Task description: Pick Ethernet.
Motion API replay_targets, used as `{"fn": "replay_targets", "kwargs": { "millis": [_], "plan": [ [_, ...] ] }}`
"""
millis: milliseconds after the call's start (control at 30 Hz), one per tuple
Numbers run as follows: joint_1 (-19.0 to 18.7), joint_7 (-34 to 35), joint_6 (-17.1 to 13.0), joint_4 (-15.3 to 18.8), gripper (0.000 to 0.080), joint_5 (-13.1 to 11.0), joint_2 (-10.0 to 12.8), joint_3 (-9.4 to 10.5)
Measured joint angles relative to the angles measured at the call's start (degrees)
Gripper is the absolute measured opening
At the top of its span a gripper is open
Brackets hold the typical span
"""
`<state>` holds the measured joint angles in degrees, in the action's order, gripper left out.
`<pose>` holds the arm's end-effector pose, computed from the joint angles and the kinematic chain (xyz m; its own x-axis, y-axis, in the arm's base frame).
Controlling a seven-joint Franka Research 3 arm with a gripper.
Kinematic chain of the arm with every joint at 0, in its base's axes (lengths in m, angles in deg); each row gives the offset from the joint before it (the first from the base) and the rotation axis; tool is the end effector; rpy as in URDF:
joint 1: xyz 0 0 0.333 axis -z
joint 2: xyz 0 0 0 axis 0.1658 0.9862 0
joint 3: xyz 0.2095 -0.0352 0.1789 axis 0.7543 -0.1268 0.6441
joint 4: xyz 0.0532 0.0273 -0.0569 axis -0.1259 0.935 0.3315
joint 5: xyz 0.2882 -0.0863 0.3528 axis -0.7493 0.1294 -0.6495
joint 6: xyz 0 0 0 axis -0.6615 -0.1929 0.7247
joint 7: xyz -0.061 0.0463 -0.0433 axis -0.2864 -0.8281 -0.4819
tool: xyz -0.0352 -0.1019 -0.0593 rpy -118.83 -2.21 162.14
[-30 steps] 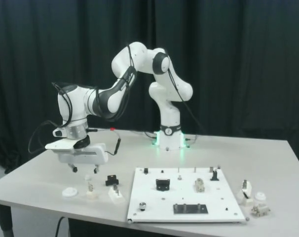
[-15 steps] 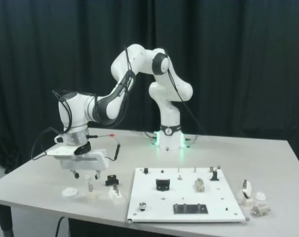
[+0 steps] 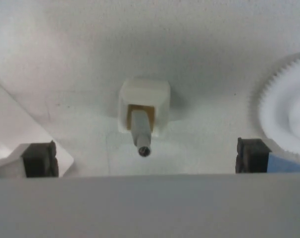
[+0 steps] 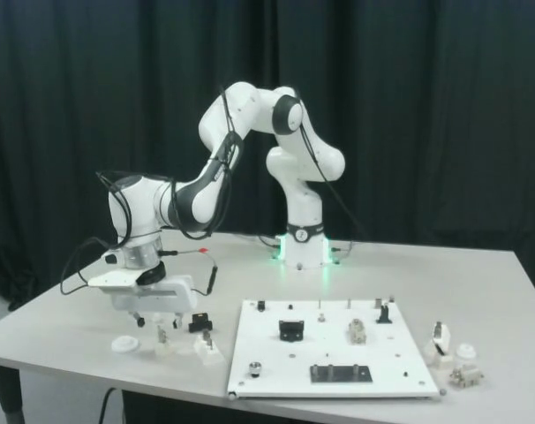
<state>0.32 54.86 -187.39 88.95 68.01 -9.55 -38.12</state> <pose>0.6809 -0.2531 0.1467 0.6930 -0.7129 -0.1072 -0.7182 -0.6956 -0.0172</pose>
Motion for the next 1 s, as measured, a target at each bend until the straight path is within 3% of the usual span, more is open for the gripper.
{"fn": "replay_targets", "kwargs": {
  "millis": [533,567,833,867,1000],
  "plan": [
    [-0.2,-1.4,-1.8,0.5,0.0800,-1.5,1.0,0.03],
    [-0.2,-1.4,-1.8,0.5,0.0684,-1.5,1.1,0.03],
    [-0.4,-1.4,-2.0,0.9,0.0684,-1.6,1.1,0.03],
    [-0.4,-1.4,-2.0,0.9,0.0338,-1.6,1.1,0.03],
    [-0.5,-1.4,-2.0,1.0,0.0338,-1.7,1.1,0.03]
  ]
}}
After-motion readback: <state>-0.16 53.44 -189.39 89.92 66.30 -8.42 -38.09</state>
